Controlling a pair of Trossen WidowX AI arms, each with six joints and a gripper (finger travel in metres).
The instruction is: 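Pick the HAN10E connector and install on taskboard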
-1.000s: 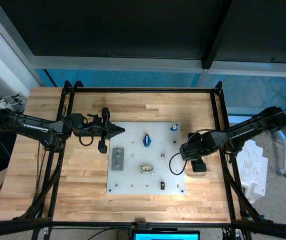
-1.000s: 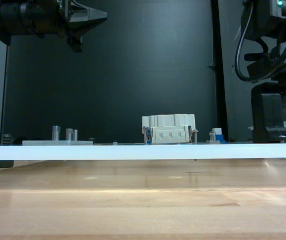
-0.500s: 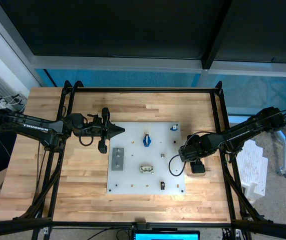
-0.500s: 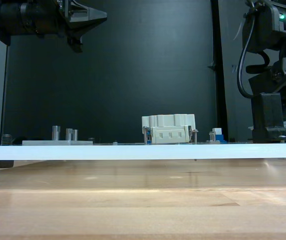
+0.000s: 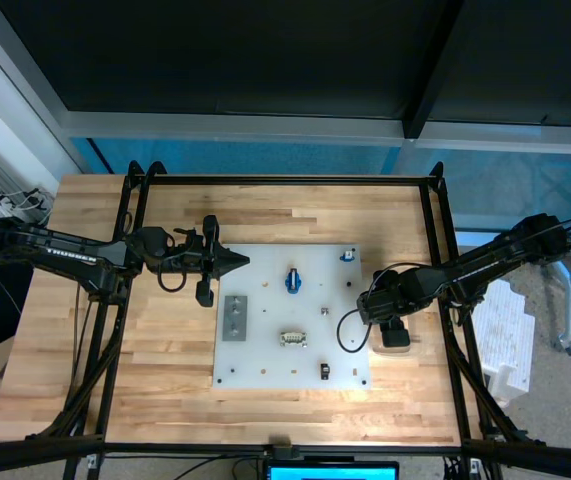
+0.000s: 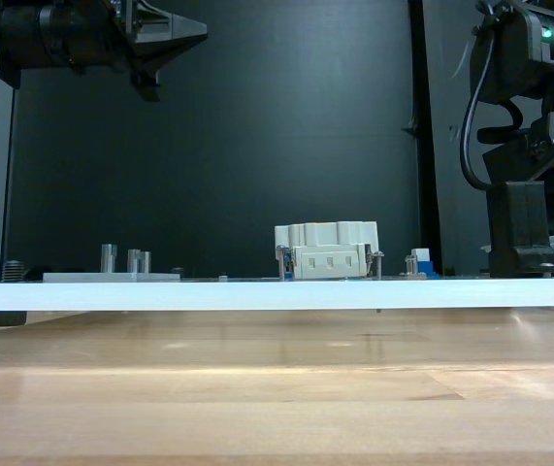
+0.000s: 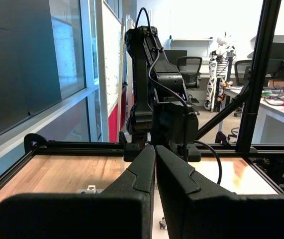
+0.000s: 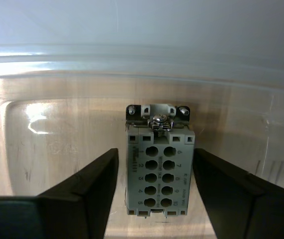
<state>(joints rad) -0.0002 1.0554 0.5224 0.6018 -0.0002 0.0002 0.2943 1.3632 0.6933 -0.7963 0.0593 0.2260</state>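
A grey-beige HAN10E connector (image 8: 160, 164) with ten numbered holes lies on the floor of a clear bin (image 8: 57, 139), just off the right edge of the white taskboard (image 5: 265, 365). My right gripper (image 5: 395, 335) reaches down into that bin, open, with one finger on each side of the connector and close to it. A similar beige connector block (image 5: 292, 340) stands on the taskboard near its middle, also seen in the low view (image 6: 327, 250). My left gripper (image 5: 237, 261) hovers shut and empty high above the board's far left corner.
On the taskboard are a grey metal block (image 5: 235, 317) with pegs, a blue part (image 5: 293, 281), a small blue piece (image 5: 346, 256) and a small black part (image 5: 324, 372). A black frame surrounds the wooden table (image 5: 165, 400).
My right gripper has shifted slightly over the bin and then settled around the connector. The left arm has not moved.
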